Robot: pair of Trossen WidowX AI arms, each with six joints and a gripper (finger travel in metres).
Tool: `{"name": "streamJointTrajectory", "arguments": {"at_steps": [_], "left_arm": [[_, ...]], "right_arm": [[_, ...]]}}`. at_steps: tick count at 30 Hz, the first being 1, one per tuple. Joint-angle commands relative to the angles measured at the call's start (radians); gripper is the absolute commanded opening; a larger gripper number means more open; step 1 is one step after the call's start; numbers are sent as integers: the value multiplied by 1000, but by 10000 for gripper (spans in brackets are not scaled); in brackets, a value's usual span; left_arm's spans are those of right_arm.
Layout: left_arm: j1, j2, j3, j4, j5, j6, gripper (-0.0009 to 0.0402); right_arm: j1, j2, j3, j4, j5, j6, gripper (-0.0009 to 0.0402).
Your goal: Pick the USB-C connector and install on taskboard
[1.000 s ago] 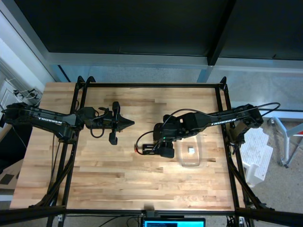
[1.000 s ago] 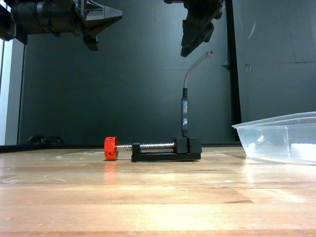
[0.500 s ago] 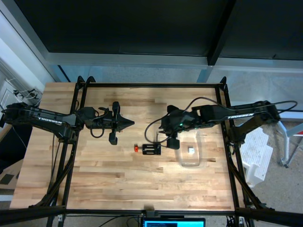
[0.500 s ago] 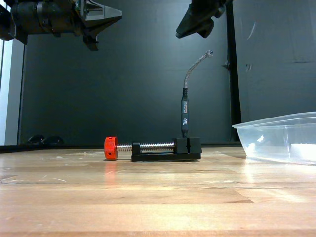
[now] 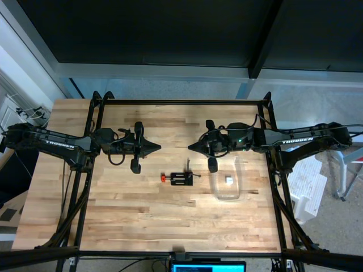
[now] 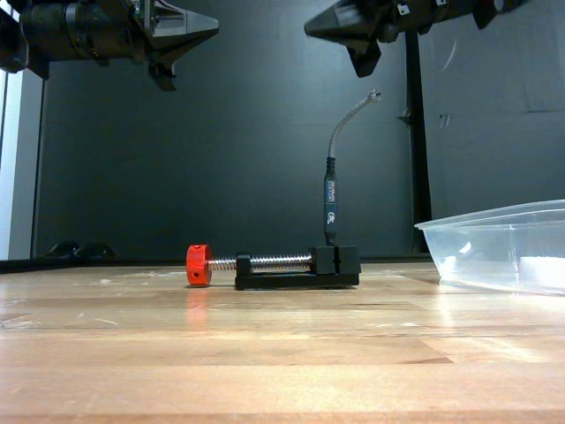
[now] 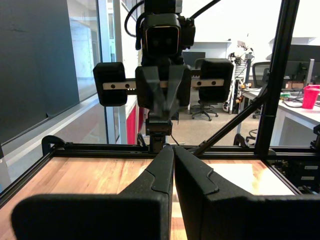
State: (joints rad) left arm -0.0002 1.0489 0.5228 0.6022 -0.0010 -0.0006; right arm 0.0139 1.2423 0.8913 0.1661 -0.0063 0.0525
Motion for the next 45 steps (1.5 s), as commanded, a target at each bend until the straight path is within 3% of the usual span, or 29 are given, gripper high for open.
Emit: {"name": "streamJointTrajectory", "arguments": {"at_steps": [1, 13, 45], "left_arm": [[0, 0, 0, 0, 0, 0, 0], [0, 0, 0, 0, 0, 0, 0], [0, 0, 0, 0, 0, 0, 0]], "right_arm": [[-14, -9, -55, 110, -7, 13, 0], [-32, -33, -204, 389, -17, 28, 0], [-34, -37, -216, 396, -12, 18, 0]]}}
